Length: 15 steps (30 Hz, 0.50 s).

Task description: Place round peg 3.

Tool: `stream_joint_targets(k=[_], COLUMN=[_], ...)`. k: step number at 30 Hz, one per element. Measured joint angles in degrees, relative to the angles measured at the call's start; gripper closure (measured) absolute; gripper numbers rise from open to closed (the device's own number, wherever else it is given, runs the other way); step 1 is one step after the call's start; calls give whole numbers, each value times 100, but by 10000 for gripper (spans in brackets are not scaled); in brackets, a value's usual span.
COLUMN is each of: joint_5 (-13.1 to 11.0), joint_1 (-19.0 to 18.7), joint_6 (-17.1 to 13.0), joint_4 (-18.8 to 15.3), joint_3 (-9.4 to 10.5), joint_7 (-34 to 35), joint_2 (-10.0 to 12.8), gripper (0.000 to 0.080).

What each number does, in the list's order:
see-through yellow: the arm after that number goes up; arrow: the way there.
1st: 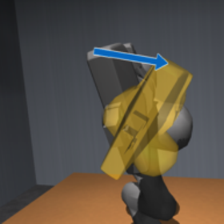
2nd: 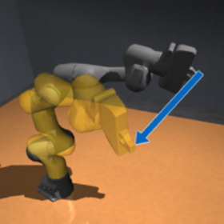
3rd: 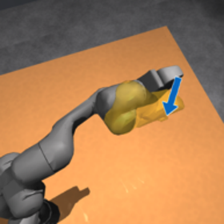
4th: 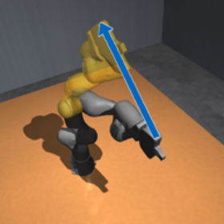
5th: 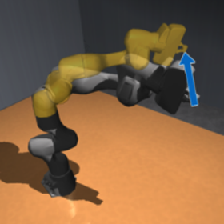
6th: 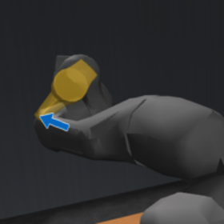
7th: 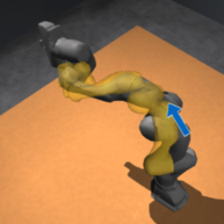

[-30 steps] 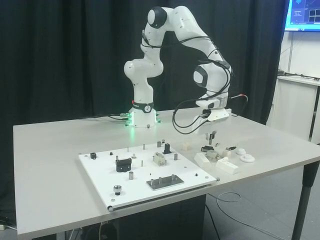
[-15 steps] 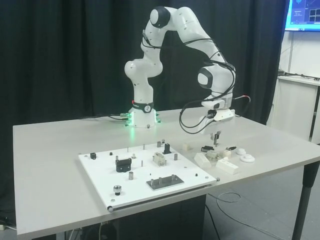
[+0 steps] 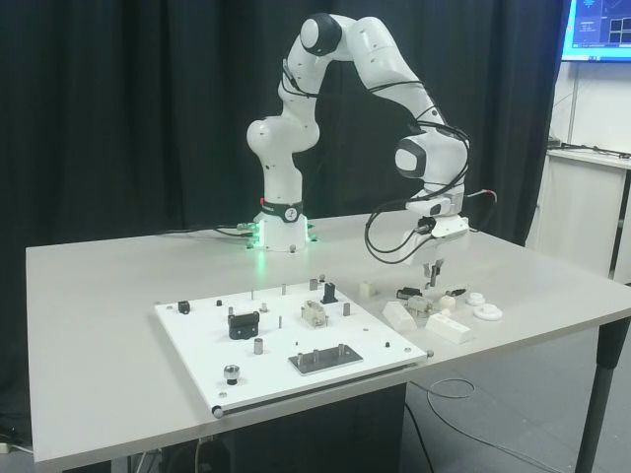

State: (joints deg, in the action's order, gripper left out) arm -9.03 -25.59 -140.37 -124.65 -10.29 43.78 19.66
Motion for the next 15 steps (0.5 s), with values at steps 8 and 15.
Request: stream_joint_targets(k=[8, 15], joint_5=[2, 3], joint_1=[-70, -96], joint_6=[-259, -442], joint_4=[-131, -217], joint_3=[0, 1], joint_7=[6, 6], joint_2=[0, 0], gripper=[690, 690])
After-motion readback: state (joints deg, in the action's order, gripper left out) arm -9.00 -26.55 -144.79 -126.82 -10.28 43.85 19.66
